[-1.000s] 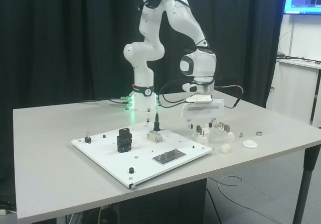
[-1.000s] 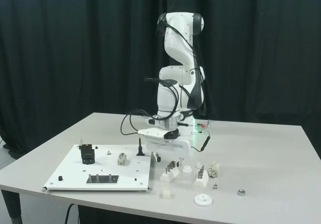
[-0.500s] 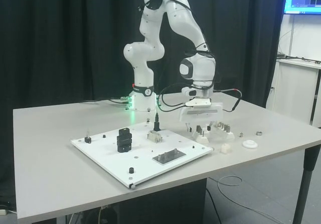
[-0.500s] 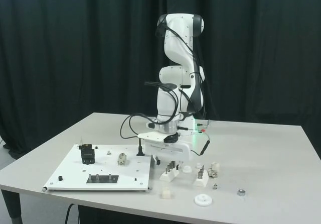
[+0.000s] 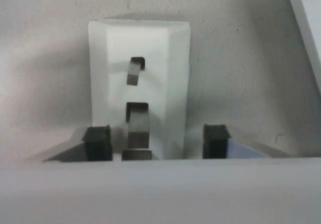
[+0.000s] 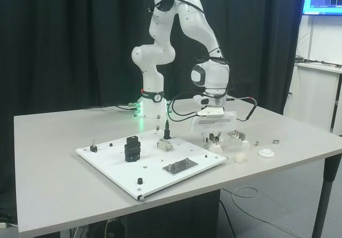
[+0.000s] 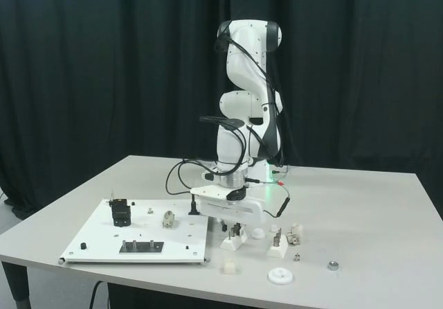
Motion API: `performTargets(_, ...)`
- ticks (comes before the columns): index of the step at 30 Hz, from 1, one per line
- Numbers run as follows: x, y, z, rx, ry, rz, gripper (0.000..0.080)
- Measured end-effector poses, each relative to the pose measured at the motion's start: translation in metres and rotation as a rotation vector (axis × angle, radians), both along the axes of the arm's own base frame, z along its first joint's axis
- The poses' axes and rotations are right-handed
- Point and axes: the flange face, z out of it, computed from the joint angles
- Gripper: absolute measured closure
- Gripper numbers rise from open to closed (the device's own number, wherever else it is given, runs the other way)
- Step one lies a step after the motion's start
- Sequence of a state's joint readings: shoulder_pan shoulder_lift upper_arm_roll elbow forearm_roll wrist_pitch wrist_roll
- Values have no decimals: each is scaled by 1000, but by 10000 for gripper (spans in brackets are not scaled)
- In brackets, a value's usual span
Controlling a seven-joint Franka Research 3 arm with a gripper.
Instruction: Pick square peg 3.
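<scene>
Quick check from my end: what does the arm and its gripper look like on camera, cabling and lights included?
The arm is white, built of rounded segments with black joint seams. Black cables loop from the wrist down toward the table. A green light glows at its base. The gripper has a wide white body and two black, blocky fingertips, seen in the wrist view.

Black curtains [image 7: 104, 66] behind grey table [image 7: 360, 205]; white cabinet [image 6: 315, 94] beside.

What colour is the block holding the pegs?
White. The block shows best in the wrist view, under the gripper.
</scene>
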State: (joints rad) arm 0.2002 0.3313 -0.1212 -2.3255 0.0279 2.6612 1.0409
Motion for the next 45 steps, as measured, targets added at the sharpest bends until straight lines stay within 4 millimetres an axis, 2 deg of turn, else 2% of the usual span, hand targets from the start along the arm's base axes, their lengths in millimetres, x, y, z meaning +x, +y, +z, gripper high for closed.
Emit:
performTargets(6, -1, 5, -1, 2, 3, 17, 276)
performTargets(7, -1, 6, -1, 2, 3, 20, 616)
performTargets(12, -1, 12, -1, 6, 2, 34, 616)
performTargets(13, -1, 14, -1, 7, 2, 37, 686)
performTargets(29, 3, 27, 7, 12, -13, 69, 686)
performTargets(45, 14, 31, 37, 19, -14, 71, 687)
